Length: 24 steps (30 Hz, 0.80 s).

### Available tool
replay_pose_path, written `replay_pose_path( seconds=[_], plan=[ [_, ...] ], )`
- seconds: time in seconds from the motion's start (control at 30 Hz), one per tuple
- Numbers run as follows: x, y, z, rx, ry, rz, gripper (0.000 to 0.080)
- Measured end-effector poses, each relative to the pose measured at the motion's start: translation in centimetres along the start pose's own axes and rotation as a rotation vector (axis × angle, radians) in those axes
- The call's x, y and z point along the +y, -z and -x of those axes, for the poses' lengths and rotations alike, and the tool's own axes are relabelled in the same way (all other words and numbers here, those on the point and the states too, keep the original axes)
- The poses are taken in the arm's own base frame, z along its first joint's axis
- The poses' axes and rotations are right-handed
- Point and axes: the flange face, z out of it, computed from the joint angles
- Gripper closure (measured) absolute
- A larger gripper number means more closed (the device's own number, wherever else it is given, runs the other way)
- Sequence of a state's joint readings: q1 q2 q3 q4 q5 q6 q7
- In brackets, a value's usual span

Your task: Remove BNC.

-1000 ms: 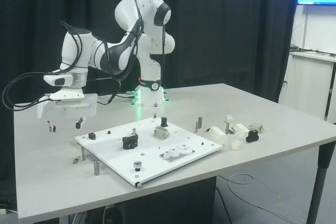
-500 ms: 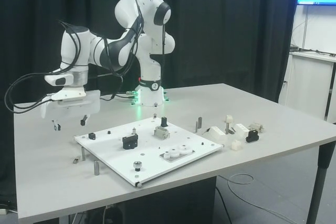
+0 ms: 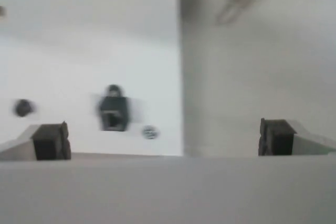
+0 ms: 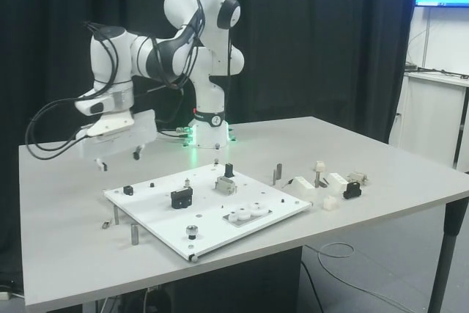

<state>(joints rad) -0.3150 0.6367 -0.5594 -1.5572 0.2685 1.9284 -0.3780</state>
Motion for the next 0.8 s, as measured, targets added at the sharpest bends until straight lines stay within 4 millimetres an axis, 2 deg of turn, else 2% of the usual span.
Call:
replay_pose_path(
  seconds=[0.53,0.8],
  plan=[
    [-4.9,0.0,2.4,-0.029,-0.013,0.005,0.0003],
    [-6.4,-0.4,3.2,-0.012,-0.172,0.017,0.0003]
  ],
)
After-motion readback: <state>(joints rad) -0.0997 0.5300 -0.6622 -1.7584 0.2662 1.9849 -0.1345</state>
